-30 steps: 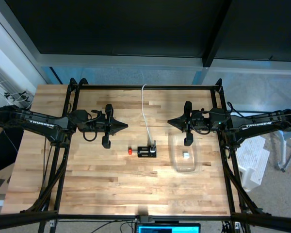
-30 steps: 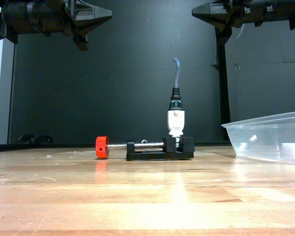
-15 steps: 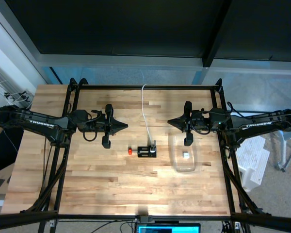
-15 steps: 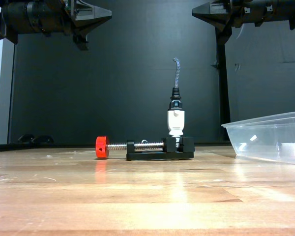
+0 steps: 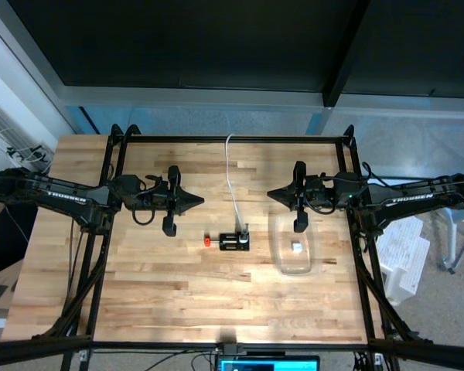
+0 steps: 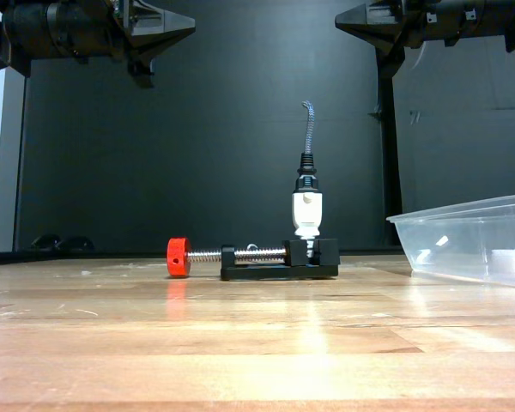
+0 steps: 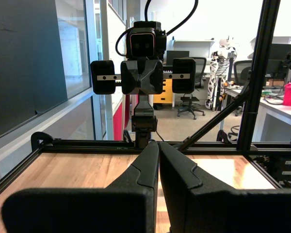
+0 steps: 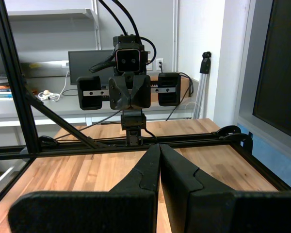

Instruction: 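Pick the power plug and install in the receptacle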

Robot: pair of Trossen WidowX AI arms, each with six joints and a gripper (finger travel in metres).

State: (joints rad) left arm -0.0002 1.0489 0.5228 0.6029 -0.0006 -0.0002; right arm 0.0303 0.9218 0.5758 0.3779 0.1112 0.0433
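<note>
left gripper (image 5: 200, 201): high over the table (image 5: 139, 294), at 10 o'clock from the vise. Jaws pressed together and holding nothing. We judge it parked, nothing underneath it.
knob (image 5: 206, 241): red, at the vise's 9 o'clock end, on a bare screw. Facing open table, so we think it's easy to get at.
vise (image 5: 233, 242): black, flat on the table, mid-board between the two arms. We read it as the fixture that keeps the socket from shifting during a push.
receptacle (image 6: 306, 210): white block standing upright, its lower end clamped in the vise. Nothing in the space around it.
cable (image 5: 230, 174): white, rises from the receptacle's top and runs off toward 12 o'clock, clear of both arms' paths.
right gripper (image 5: 268, 194): high up, at 2 o'clock from the vise, just off the tray's 11 o'clock corner. Jaws shut, empty. Nearer the tray, so we'd pick it for the grab.
tray (image 5: 294, 272): clear plastic, at 3 o'clock from the vise, apart from it. Looks like the parts bin.
cube (image 5: 295, 247): small, white, lying mid-tray. The only thing we can make out in there.
plug: we can't spot it in any view. Maybe in the tray, can't tell.
stage: we judge nothing started, pick not yet begun.
</note>
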